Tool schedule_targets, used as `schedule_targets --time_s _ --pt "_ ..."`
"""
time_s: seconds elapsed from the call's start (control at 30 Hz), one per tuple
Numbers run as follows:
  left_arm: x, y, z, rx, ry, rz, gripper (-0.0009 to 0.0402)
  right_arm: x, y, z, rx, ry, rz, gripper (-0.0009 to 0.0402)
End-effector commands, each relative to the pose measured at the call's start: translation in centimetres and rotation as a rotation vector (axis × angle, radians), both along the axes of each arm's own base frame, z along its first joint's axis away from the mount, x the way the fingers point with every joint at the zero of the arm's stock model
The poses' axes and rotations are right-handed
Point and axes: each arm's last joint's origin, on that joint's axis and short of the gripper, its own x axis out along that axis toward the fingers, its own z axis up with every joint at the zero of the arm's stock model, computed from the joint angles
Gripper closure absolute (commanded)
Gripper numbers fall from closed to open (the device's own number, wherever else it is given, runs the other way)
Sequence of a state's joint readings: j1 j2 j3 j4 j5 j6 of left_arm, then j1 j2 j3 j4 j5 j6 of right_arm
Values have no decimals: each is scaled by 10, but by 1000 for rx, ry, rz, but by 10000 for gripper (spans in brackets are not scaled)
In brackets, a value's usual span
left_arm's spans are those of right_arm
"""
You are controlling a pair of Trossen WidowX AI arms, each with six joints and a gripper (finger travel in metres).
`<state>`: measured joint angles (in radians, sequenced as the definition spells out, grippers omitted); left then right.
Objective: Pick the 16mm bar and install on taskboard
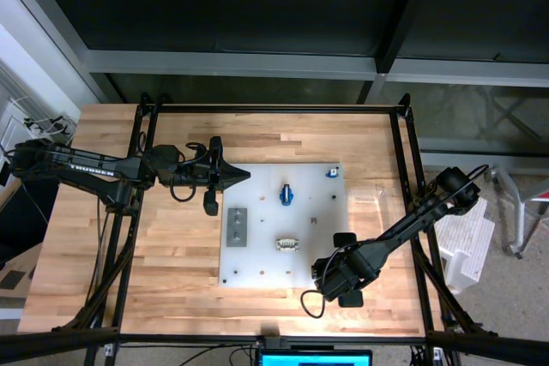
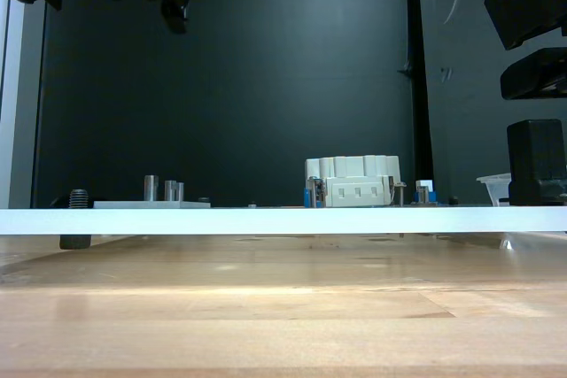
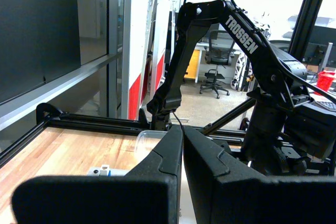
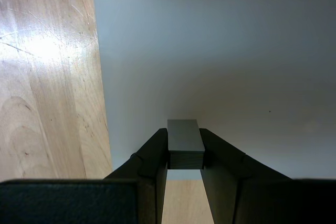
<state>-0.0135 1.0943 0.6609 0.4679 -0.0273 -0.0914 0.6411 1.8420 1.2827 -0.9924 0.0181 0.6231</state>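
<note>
Now: 16mm bar [image 4: 185, 136] is pinched betw the fingers [image 4: 152, 156] of the R gripper [image 1: 328, 273]. Short grey piece, held across the jaws, clear of any seat. It hangs over the white taskboard [image 1: 296, 216] near the board's 5 o'clock corner, w/ bare table [image 4: 47, 77] wood just beside. Step in hand, as I read it: carry bar to its seat. Likely seat = grey block [image 1: 236, 227] at approx 8 o'clock on the board, w/ short pegs [image 2: 151, 188] standing on it in low view; can't tell which spot takes the bar. To do it well: lift enough to pass over the white connector [image 1: 287, 246] at 6 o'clock, which sits betw gripper and block; keep bar square in the pinch, no twist; line up directly above the seat before lowering; go down slow & straight; let go only once it has bottomed. Risk: if the bar catches an edge it could pivot in the pinch. Pose: R arm comes in from 3 o'clock, forearm slanting toward 5 o'clock, wrist tipped so gripper looks down at the board. L arm comes in from 9 o'clock, approx level; L gripper [image 1: 243, 176] sits high over the board's 10 o'clock edge, pointing toward 3 o'clock, fingers pressed together on nothing.
</note>
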Motion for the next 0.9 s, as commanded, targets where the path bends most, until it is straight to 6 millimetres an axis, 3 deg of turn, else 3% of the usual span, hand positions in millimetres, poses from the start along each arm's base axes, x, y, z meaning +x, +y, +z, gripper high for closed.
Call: schedule_targets --time_s 0.03,0.17,0.67,0.9 --pt "0 0 0 1 0 0 393 0 0 0 -4 -8 0 393" --pt "0 0 0 1 0 0 393 1 0 0 -2 -10 2 375" --pt "0 0 0 0 0 0 393 -1 -1 4 -3 -9 2 215" --pt "0 0 0 0 0 0 393 -6 -5 17 10 -26 2 185"
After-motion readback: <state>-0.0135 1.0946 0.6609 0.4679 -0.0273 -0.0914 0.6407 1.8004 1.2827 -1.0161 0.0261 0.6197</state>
